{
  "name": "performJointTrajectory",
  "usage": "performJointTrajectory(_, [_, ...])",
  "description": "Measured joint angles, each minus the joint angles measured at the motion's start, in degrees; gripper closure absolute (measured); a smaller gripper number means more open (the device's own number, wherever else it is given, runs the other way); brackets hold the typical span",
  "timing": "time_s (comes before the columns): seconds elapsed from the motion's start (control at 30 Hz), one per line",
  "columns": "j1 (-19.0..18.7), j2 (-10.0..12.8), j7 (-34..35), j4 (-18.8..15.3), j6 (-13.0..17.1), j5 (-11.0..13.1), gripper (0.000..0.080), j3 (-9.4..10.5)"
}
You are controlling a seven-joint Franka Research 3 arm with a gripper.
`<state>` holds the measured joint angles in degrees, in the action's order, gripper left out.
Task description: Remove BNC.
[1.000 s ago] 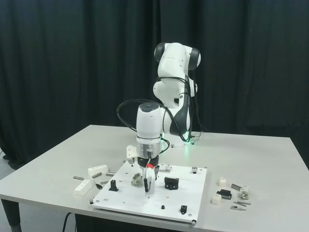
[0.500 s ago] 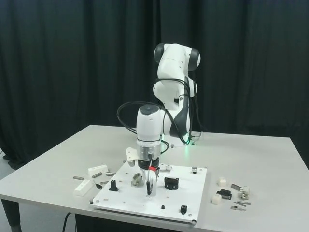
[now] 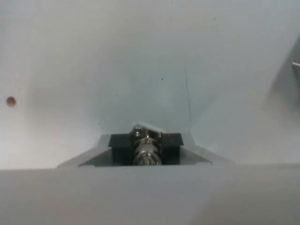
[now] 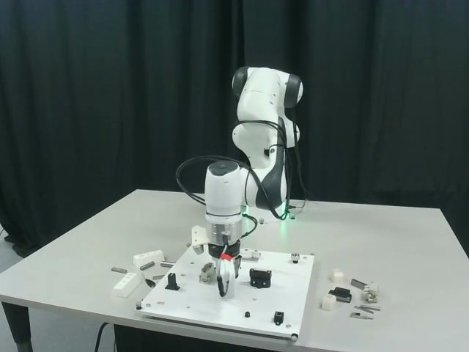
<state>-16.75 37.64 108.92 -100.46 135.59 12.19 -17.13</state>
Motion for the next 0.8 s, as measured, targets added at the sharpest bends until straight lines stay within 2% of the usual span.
performJointTrajectory(0.03, [0.0,0.0,0.04,0.0,-0.01,0.03,0.0675,0.0])
performJointTrajectory(0.3, [0.02,-0.03,-0.51,0.0,-0.1,0.1,0.0675,0.0])
performJointTrajectory(0.8, [0.01,-0.04,-10.92,0.01,-0.12,0.07,0.0677,0.01])
